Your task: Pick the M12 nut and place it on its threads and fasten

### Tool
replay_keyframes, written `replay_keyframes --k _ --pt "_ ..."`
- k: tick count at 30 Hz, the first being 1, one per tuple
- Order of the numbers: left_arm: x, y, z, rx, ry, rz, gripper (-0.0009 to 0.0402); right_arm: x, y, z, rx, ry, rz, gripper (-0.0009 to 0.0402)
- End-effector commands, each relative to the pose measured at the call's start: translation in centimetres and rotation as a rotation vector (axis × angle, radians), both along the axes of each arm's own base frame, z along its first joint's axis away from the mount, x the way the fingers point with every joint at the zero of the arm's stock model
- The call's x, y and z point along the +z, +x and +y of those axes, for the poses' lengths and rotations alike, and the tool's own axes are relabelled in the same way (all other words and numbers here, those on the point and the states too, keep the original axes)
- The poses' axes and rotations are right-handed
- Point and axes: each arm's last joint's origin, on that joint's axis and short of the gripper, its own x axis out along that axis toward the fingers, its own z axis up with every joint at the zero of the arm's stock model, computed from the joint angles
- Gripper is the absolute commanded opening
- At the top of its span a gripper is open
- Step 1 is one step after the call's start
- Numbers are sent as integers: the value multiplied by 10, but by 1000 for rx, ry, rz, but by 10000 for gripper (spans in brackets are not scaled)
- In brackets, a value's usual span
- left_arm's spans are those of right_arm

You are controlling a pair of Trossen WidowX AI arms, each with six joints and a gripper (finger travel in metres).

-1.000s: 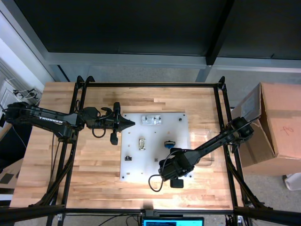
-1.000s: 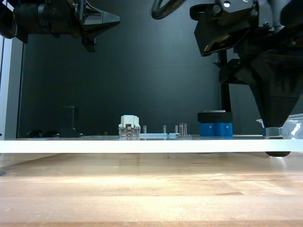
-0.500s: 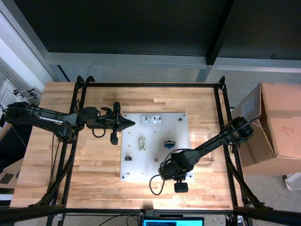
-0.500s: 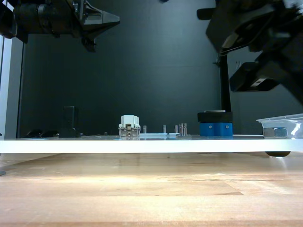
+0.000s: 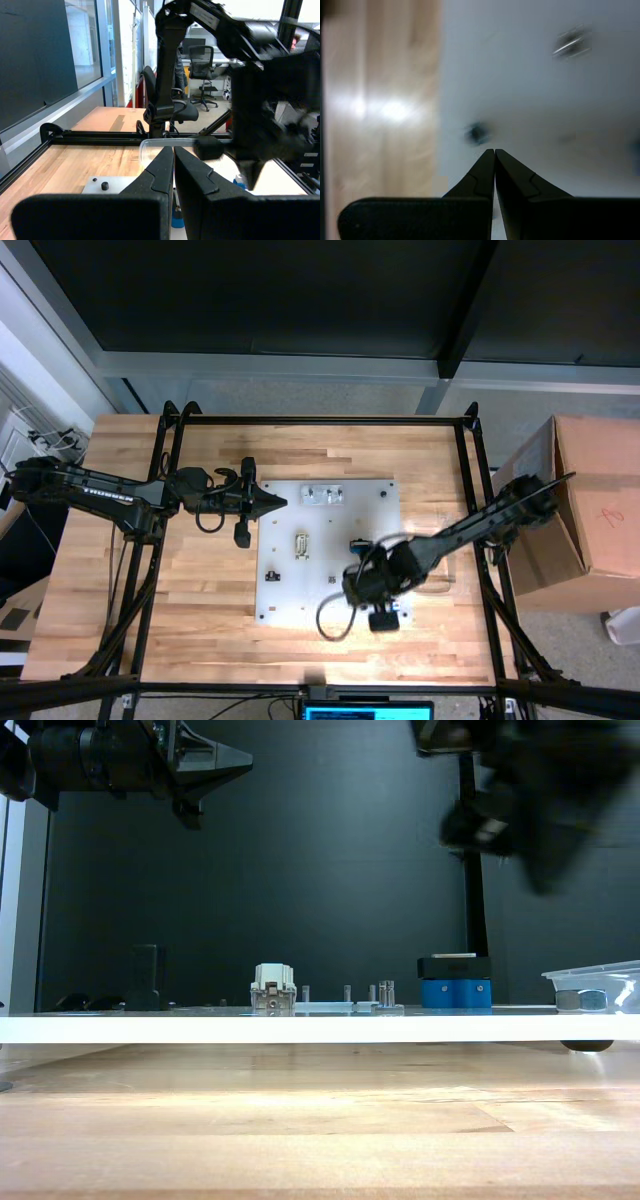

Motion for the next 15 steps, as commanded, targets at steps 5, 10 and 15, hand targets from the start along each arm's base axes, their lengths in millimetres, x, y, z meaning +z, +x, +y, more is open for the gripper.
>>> replay_keyframes --k 5,10,15 --pt "0 0 0 0 0 0 0 41 -13 -51 -80 -55 -338 0" --pt "0 0 0 0 0 0 0 64 -29 -90 -134 -65 -591 0" --pt "0 0 0 0 0 0 0 82 -54 -122 -174 -55 -870 0"
